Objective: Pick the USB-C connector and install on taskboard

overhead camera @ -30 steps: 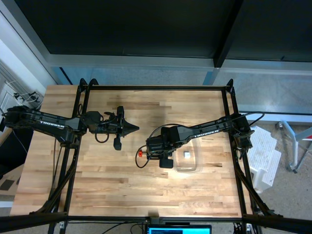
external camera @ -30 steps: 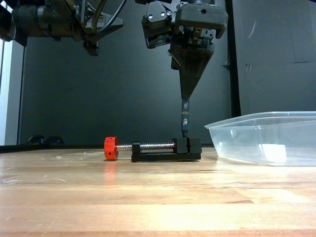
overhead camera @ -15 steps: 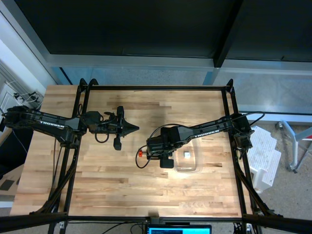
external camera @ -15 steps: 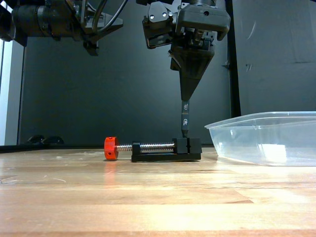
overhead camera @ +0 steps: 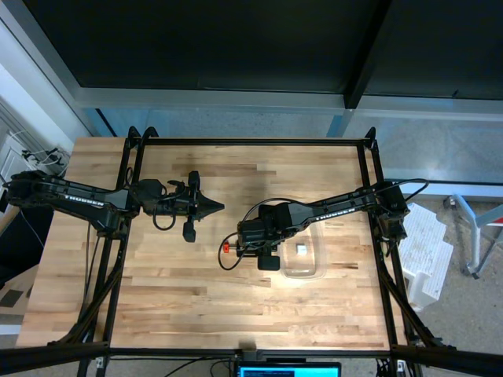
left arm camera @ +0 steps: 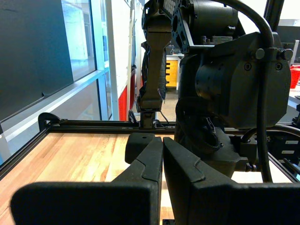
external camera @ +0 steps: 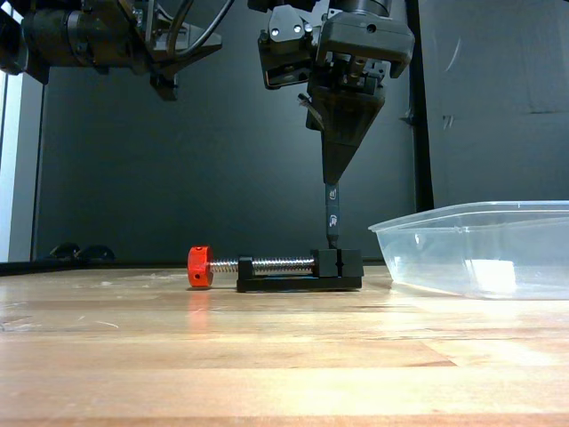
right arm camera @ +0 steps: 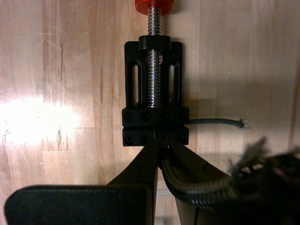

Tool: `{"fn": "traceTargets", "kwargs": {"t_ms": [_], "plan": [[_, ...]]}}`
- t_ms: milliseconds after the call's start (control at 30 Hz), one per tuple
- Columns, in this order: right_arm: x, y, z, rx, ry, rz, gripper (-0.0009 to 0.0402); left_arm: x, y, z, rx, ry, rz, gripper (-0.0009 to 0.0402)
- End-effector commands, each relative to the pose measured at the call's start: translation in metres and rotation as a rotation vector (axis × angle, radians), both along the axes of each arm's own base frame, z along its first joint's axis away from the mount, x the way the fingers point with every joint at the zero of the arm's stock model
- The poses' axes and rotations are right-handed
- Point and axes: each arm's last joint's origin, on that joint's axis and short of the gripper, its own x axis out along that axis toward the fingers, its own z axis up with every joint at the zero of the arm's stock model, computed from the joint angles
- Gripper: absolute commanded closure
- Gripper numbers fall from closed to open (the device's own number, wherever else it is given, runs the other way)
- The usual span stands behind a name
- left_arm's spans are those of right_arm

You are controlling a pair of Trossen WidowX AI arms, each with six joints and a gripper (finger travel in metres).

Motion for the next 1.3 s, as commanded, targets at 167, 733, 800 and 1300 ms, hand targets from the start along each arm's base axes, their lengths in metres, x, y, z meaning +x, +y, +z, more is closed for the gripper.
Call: {"fn": "traceTargets", "kwargs": {"t_ms": [167, 733, 800, 1300], "plan": [[-0.001, 0.000, 0.002, -0.002, -0.005, 0.003, 0.0393, 0.000, 0.000, 0.000, 0.000, 0.000, 0.000, 0.0393], [-0.009, -0.001, 0.024, 0.006, -0.051, 0.003, 0.0165, 0.000, 0.000, 0.000, 0.000, 0.000, 0.000, 0.0393], [-0.011, -0.001, 0.029, 0.006, -0.056, 0.004, 0.0147, 0.000, 0.000, 0.000, 0.000, 0.000, 0.000, 0.0393], [-0.027, -0.002, 0.052, 0.010, -0.083, 0.010, 0.0146, 0.000, 0.000, 0.000, 0.000, 0.000, 0.000, 0.0393]]}}
